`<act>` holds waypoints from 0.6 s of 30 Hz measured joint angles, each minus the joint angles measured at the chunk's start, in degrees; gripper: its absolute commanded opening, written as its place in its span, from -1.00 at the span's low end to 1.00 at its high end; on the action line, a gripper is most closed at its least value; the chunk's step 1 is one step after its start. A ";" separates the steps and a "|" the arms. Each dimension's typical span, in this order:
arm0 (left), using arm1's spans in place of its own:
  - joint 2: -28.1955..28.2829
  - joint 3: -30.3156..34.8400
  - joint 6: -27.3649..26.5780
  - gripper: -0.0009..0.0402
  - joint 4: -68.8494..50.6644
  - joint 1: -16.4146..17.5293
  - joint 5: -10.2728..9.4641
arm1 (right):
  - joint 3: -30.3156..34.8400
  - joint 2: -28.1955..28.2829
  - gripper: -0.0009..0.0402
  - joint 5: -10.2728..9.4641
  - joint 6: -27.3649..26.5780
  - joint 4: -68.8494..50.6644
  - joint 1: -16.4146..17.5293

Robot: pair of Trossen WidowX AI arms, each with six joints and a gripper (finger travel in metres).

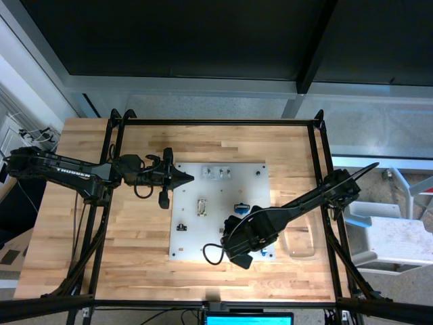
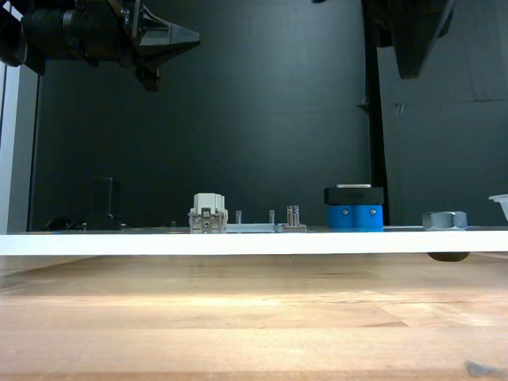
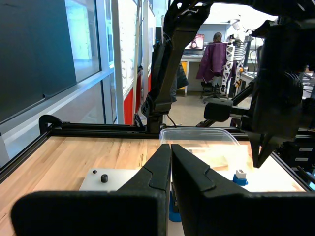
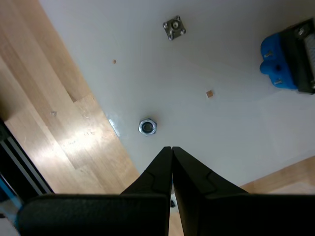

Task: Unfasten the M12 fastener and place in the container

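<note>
Work on the M12 fastener (image 4: 147, 127) has not begun, I'd say. It is a small silver hex close to the near right edge of the white board (image 1: 193, 240). From table level it sits flat on the board with no ribs showing beneath, so I judge it is run right down on its stud.

The right hand (image 4: 172, 148) hangs above it, pointing down, with its tip just short of the fastener. Its two fingers are pressed together with nothing between them. The container (image 1: 301, 242) lies on the worktop (image 1: 142, 271) just off the board's right side, and I can see nothing in it. The left hand (image 3: 171, 147) is held high over the board's left edge, likewise closed on nothing, and seems parked.

To do this step well, the right hand should spread wider than the fastener and centre over it. It should then come straight down so the fingers meet two opposite flats, and squeeze firmly before turning. A grip on the corners, or off-centre, would likely slip.
</note>
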 measured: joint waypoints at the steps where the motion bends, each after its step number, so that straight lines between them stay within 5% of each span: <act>1: 0.00 0.02 -0.02 -0.96 0.00 0.00 0.00 | 0.00 0.22 -0.96 -0.35 0.42 0.00 0.07; 8: 0.00 0.02 -0.02 -0.96 0.00 0.00 0.00 | -0.39 1.44 -0.83 -0.92 0.87 0.79 0.57; 18: 0.02 0.02 -0.02 -0.96 0.00 0.00 -0.02 | -2.56 2.25 -0.15 -0.66 2.45 2.75 0.98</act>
